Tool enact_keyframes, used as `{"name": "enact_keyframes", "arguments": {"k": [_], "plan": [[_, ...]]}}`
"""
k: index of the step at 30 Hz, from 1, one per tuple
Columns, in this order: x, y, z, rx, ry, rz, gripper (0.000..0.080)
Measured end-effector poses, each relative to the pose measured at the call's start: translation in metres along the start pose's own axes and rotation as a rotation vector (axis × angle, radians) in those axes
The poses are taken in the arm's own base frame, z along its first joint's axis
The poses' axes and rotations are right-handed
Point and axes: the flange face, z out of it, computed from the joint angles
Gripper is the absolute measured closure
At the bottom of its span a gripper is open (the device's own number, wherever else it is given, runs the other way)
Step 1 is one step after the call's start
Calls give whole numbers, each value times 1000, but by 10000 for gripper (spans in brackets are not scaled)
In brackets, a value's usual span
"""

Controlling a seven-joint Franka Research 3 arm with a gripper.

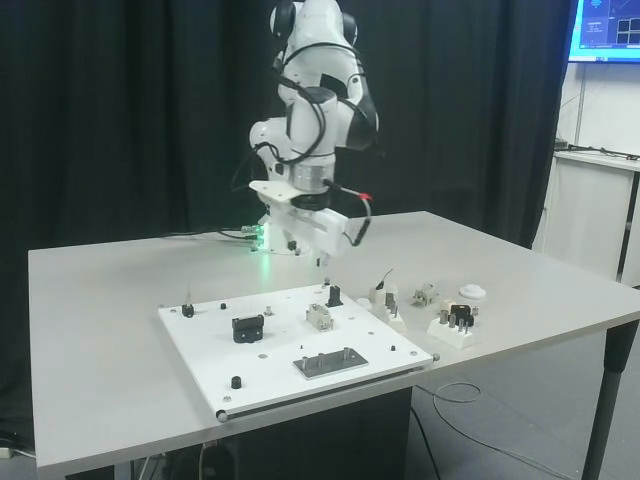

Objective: Pick USB.

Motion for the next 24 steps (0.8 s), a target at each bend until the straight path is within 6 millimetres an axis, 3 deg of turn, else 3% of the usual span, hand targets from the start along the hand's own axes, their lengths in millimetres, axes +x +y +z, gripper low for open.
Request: {"name": "enact_keyframes", "arguments": {"k": [10, 24], "plan": [[-33, 23, 12, 30, 57, -138, 3], [-76, 59, 23, 71, 135, -479, 3]]}}
